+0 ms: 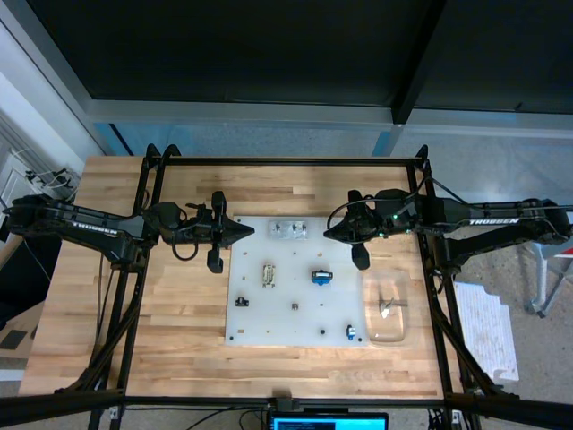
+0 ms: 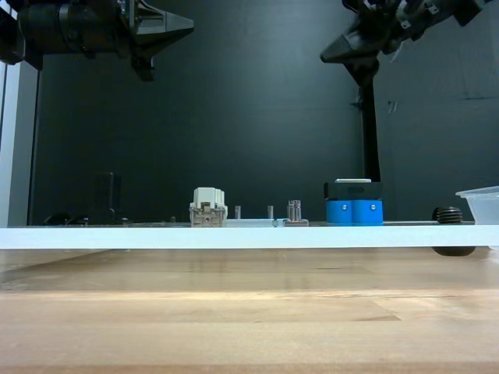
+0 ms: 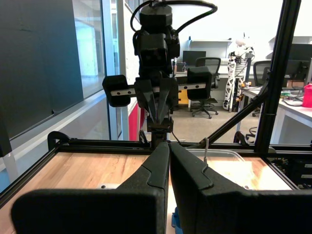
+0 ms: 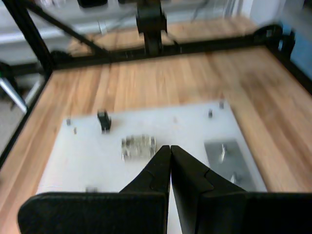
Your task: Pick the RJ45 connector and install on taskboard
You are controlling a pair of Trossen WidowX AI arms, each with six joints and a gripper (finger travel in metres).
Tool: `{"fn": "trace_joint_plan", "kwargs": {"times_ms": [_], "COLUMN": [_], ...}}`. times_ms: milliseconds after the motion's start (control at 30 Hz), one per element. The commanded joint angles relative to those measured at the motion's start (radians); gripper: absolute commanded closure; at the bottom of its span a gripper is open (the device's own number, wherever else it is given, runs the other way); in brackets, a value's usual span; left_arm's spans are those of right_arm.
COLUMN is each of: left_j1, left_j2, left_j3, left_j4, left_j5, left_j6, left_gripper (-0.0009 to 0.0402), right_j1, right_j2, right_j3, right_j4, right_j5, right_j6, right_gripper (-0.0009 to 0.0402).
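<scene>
Left hand (image 1: 251,231) and right hand (image 1: 328,231), both pinched together, hang over the taskboard (image 1: 269,315). RJ45 connector (image 1: 387,308) sits in the clear tray (image 1: 386,271) alongside.

High view looks down; low view level; both share the taskboard (image 1: 285,328).

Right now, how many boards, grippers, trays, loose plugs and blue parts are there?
Taskboard: 1.
Grippers: 2, left gripper raised by the taskboard's left side, right gripper raised by its right side, both shut.
Clear tray: 1, right of the board.
RJ45 connector: 1, inside the tray.
Blue parts: 2, blue block and small blue fitting.
Total: 7.
</scene>
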Motion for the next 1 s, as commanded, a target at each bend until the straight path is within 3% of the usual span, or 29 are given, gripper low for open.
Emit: {"fn": "trace_joint_plan", "kwargs": {"times_ms": [33,400,667,800,933,1000], "left_j1": [0.0,0.0,0.0,0.0,0.0,0.0], "left_j2": [0.0,0.0,0.0,0.0,0.0,0.0], "left_j3": [0.0,0.0,0.0,0.0,0.0,0.0], "left_j4": [0.0,0.0,0.0,0.0,0.0,0.0], "left_j5": [0.0,0.0,0.0,0.0,0.0,0.0], "left_j6": [0.0,0.0,0.0,0.0,0.0,0.0], "left_gripper": [0.0393,0.0393,0.0393,0.0393,0.0393,0.0393], "right_j1": [0.002,0.013,0.059,0.094,0.14,0.173], "right_j2": [-0.002,-0.031,-0.085,-0.107,-0.127,-0.133], "right_j3": [0.03,0.066,0.064,0.064,0.064,0.064], "right_j4": [-0.103,-0.386,-0.551,-0.611,-0.679,-0.706], "right_j5": [0.0,0.001,0.005,0.053,0.071,0.108], "right_j6": [-0.002,-0.013,0.004,0.026,0.043,0.079], "right_gripper": [0.0393,0.0393,0.0393,0.0393,0.0393,0.0393]}}
